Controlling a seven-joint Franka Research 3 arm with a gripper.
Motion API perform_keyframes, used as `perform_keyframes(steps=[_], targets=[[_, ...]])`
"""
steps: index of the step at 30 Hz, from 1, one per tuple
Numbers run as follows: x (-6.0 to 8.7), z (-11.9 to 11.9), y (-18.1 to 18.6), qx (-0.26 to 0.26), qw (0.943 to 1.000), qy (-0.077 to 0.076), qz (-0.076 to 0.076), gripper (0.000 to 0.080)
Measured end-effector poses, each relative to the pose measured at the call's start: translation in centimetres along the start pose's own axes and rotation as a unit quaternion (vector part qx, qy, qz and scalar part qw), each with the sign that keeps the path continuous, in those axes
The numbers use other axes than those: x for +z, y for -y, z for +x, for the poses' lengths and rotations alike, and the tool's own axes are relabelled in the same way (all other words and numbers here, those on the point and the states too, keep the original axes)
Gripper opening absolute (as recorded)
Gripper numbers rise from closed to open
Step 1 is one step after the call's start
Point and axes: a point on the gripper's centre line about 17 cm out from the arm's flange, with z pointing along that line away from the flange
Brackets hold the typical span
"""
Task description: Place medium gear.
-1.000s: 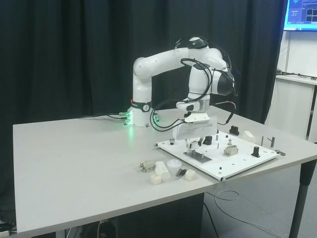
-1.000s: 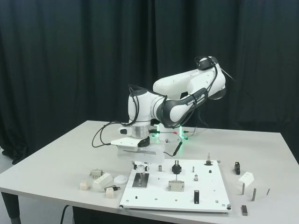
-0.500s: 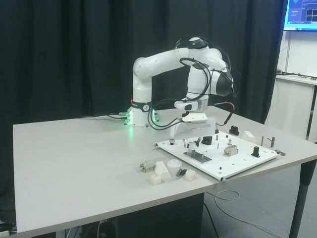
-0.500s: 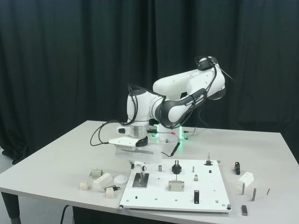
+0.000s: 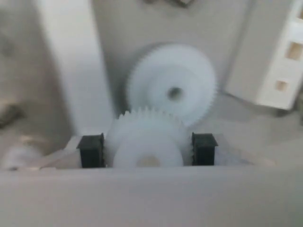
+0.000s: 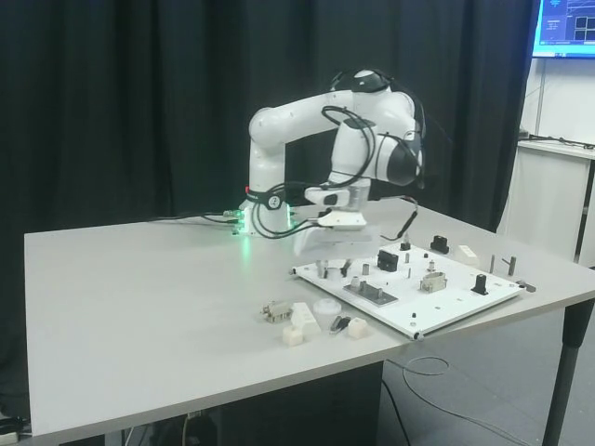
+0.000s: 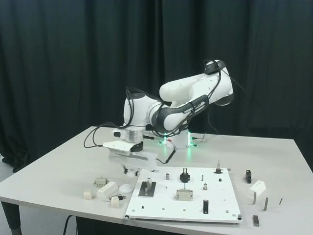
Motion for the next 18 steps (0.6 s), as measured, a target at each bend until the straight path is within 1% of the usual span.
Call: perform_keyframes(steps=[4,10,18], targets=[[0.6,-1.1,-1.9,-0.001,1.0,0.004,-0.002,0.0396],[1.4,-3.0,-4.0,-0.003,0.9999,0.011,0.002,0.0396],[2.7,-4.9,-5.6,-0.002,0.9999,0.006,0.014,0.0396]])
